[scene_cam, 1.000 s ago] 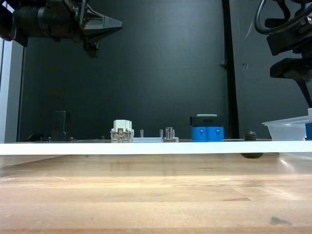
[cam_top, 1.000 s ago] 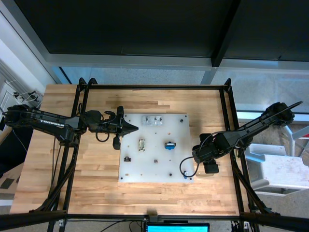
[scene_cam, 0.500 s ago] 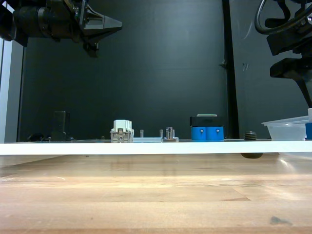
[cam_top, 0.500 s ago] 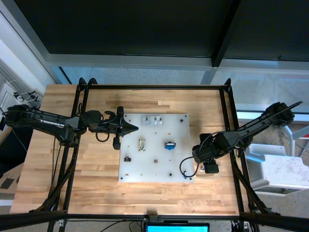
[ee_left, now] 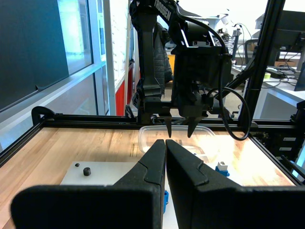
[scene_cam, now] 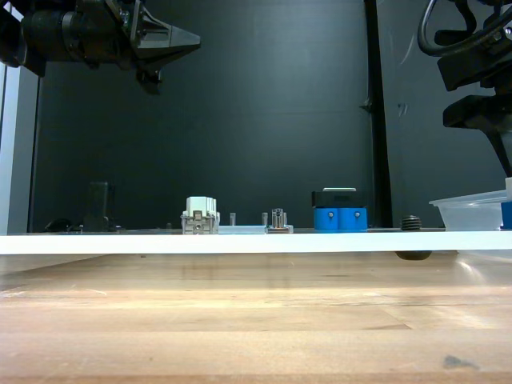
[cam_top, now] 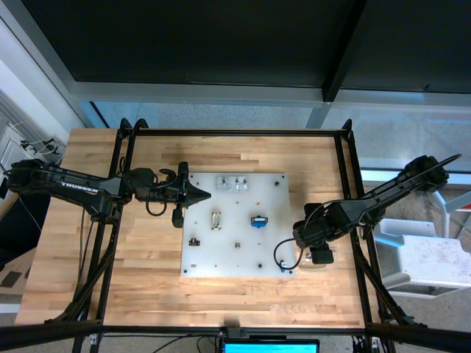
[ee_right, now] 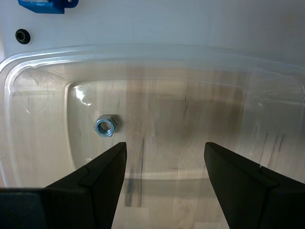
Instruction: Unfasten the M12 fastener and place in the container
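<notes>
The light wooden table top (cam_top: 147,294) lies nearest, and on it rests the flat white rectangular board (cam_top: 221,261). Close to the board's near right edge stands the short black ribbed stud (scene_cam: 411,223). In the low view its ribs are bare, with nothing sitting on top of them.

Just beside the board's right edge, on the table, sits the shallow clear plastic rectangular tray with rounded corners (ee_right: 143,51). The small silver hexagonal nut (ee_right: 105,126) lies flat on the tray's floor, off its stud, not far from one end wall and touching nothing else.

The right gripper (ee_right: 164,145) hangs above the tray and points down into it. Its black jaws are spread wide and hold nothing. The nut lies below and just ahead of one finger (ee_right: 102,179), apart from it. The left wrist view also shows the two fingertips apart above the tray's rim.

Farther in, around mid-board, a small blue plastic block (cam_top: 258,220) and a pale grey ribbed connector (cam_top: 216,220) stand apart from each other.

Farther still, the left gripper (cam_top: 202,195) is held high over the board's left edge and points inward towards the right arm. Its jaws are pressed together with nothing between them.
</notes>
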### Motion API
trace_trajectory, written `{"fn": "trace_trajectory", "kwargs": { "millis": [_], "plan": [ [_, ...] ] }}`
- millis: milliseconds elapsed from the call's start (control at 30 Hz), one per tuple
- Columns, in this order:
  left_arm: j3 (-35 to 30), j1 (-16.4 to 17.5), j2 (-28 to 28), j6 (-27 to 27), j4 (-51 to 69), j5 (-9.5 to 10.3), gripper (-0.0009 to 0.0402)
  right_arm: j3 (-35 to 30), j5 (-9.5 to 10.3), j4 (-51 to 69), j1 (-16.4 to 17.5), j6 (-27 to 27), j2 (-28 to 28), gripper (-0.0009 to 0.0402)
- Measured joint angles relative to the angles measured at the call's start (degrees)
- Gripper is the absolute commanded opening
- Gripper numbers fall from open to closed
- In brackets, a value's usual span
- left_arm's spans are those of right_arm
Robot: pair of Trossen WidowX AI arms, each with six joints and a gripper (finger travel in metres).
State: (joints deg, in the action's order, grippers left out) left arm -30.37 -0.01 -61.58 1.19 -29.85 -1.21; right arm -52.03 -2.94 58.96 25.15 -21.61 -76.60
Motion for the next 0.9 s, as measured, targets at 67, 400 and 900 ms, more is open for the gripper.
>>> {"fn": "trace_trajectory", "kwargs": {
  "millis": [67,400,900],
  "plan": [
    [0.0,0.0,0.0,0.0,0.0,0.0,0.0,0.0,0.0,-0.1,0.0,0.0,0.0,0.0228],
    [0.0,0.0,0.0,0.0,0.0,0.0,0.0,0.0,0.0,-0.2,0.0,-0.4,0.0,0.0228],
    [0.0,0.0,0.0,0.0,0.0,0.0,0.0,0.0,0.0,-0.5,0.0,-0.5,0.0,0.0228]
  ]
}}
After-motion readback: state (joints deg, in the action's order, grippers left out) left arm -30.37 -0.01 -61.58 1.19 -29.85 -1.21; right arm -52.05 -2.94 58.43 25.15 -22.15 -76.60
